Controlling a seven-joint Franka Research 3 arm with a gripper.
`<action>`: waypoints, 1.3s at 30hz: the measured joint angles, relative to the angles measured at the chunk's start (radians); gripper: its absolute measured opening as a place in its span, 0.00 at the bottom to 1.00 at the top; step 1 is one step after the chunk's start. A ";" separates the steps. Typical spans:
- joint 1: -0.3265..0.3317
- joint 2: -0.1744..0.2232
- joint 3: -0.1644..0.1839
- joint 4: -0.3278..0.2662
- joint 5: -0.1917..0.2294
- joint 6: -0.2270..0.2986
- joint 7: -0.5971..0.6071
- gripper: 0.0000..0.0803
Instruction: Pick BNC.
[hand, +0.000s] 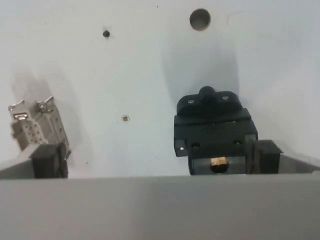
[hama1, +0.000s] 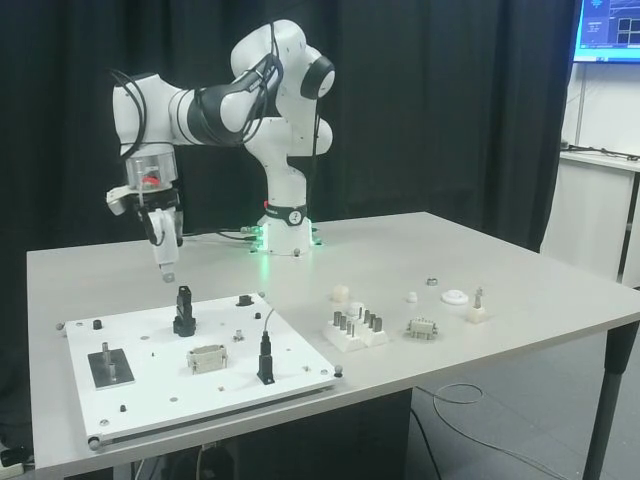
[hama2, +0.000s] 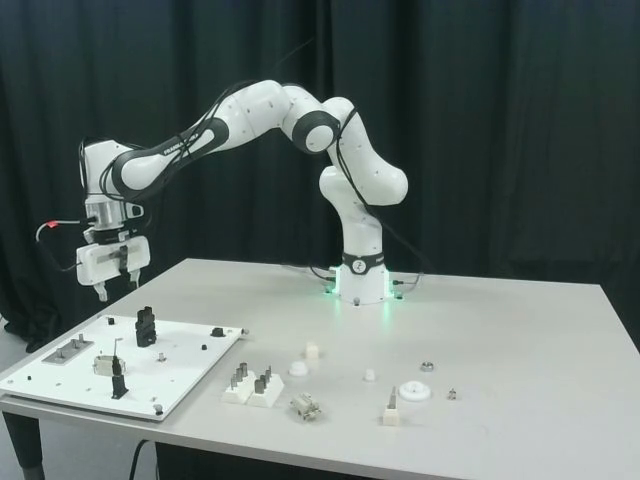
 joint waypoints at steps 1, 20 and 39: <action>0.000 0.000 0.000 0.003 -0.003 0.000 0.000 1.00; 0.050 -0.018 0.000 0.048 -0.057 -0.014 -0.075 1.00; 0.236 -0.081 0.003 0.043 -0.077 -0.106 -0.022 1.00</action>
